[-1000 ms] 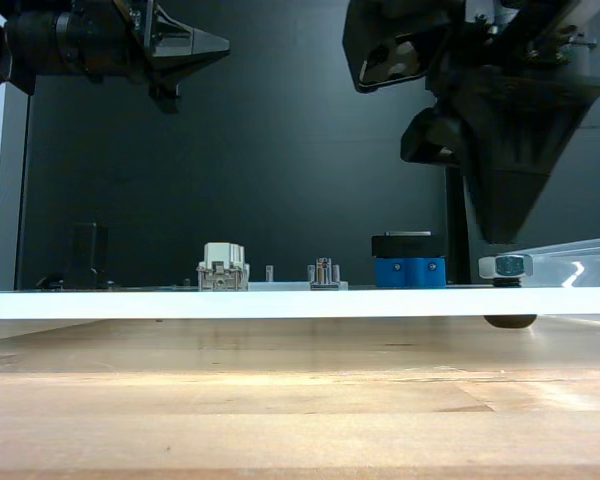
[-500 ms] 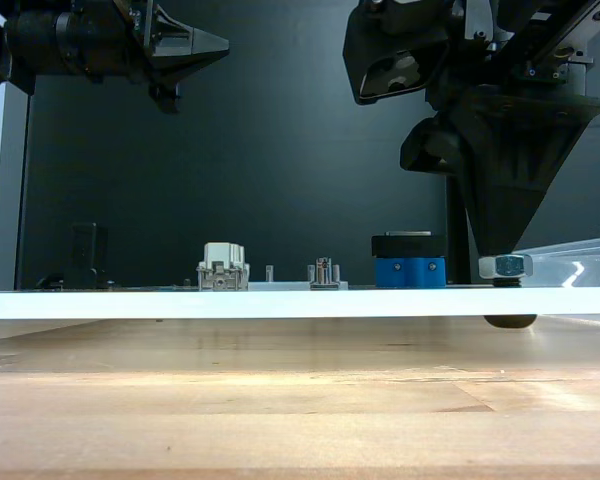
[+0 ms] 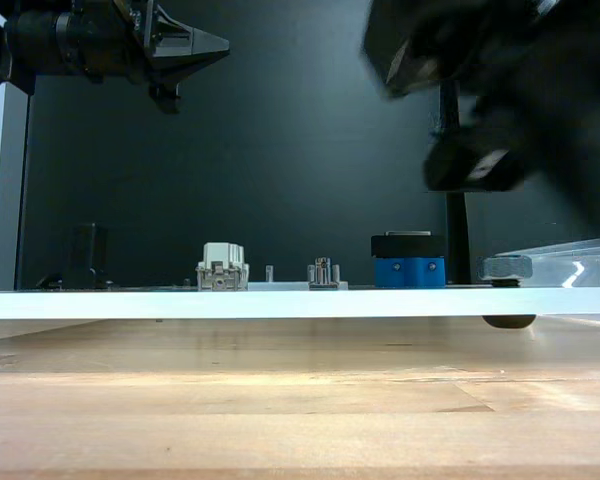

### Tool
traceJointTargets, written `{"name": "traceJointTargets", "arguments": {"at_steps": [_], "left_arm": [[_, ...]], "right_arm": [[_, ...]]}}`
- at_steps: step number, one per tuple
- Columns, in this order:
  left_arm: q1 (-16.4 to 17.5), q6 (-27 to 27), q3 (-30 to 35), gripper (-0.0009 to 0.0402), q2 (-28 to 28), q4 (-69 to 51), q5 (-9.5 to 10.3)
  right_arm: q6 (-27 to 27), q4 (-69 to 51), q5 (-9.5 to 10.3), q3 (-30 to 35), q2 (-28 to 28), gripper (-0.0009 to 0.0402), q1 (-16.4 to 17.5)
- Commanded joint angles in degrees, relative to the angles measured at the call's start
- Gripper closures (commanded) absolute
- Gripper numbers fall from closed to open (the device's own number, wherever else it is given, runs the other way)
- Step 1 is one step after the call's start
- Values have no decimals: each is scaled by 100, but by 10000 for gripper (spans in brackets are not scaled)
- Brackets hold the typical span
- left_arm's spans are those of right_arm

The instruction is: Pick the M12 fastener and fasten on the M12 threads

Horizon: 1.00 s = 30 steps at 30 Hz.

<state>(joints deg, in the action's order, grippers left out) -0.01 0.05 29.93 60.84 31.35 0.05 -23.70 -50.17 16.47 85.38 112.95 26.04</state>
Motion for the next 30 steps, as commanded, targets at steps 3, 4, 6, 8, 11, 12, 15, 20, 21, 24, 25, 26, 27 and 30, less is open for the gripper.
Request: {"name": "traceJointTargets", "arguments": {"at_steps": [3, 4, 6, 8, 11, 12, 15, 20, 21, 24, 25, 26, 27, 30], "left_arm": [[2, -2, 2, 393, 2, 0, -2], [2, -2, 2, 393, 2, 0, -2], [2, -2, 2, 393, 2, 2, -2], [0, -2, 2, 393, 2, 2, -2], [0, -2, 2, 393, 2, 0, -2], [0, -2, 2, 393, 2, -2, -2], [0, -2, 2, 393, 2, 4, -2], [0, -2, 2, 393, 2, 2, -4], [0, -2, 2, 393, 2, 2, -2], [0, -2, 2, 393, 2, 2, -2], [0, -2, 2, 393, 2, 2, -4], [2, -2, 2, 393, 2, 2, -2], [0, 0, 2, 393, 2, 2, -2], [2, -2, 2, 393, 2, 0, -4]], "right_arm": [[13, -37, -74, 4, -90, 393, -2], [4, -59, -210, 4, -92, 393, -2], [-39, -140, -507, 4, -103, 393, -2], [-59, -188, -761, 4, -133, 393, -2], [-164, -219, -1292, 4, -181, 393, -2], [-181, -225, -1510, 4, -197, 393, -2], [-195, -201, -2000, 4, -184, 393, -4], [-149, -22, -1934, 4, -35, 393, -7], [-140, -11, -1934, 4, 4, 393, -7], [-136, -2, -1941, 2, 4, 393, -4], [-138, 0, -1943, 2, 4, 393, -4], [-138, 0, -1941, 2, 4, 393, -2], [-138, -2, -1941, 2, 4, 393, -4], [-140, 9, -1941, -11, 4, 393, -2]]}}
